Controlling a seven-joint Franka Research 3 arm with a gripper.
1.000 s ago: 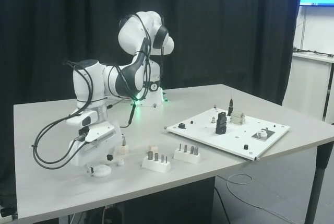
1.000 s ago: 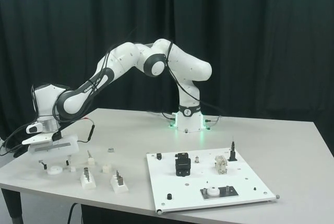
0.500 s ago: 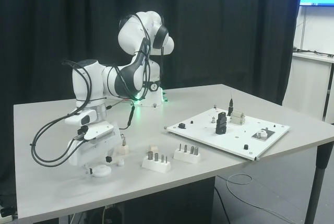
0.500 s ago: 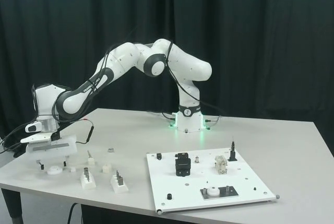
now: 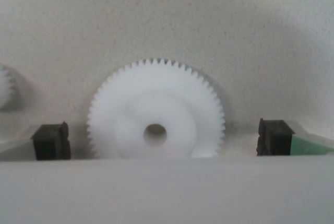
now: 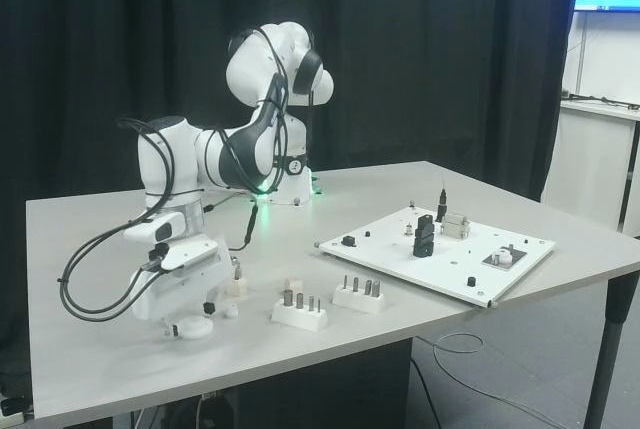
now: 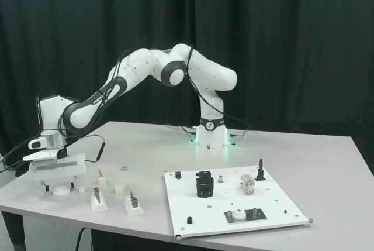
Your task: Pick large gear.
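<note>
the large gear [image 5: 156, 118] lies flat on the grey worktop [image 6: 90, 239], near its front edge, white with fine teeth and a round hole in the middle. the gripper [image 5: 163, 139] hangs just above the gear, and its two black fingertips [image 5: 50, 141] stand wide apart, one on each side of the gear, not touching it. in the wrist view a part of a smaller white gear [image 5: 5, 87] shows at the border, beside the large gear.

in the first room view the large gear [image 6: 192, 327] is under the white gripper body, and a bundle of black cables [image 6: 85, 274] hangs from the wrist. a little behind the gear stand small white parts, one with a thin pin [image 6: 236, 283]. beside the gear, further along the worktop, are two white holder blocks [image 6: 300, 311] with grey pegs standing in them.

beyond those blocks lies a white assembly board [image 6: 440, 252], well apart from the gear, carrying a black block [image 6: 424, 235] and some small fittings. behind the gear, at the far side of the worktop, the white arm's base [image 7: 211, 136] shows a green light. a black curtain [image 7: 292, 46] closes the back.
</note>
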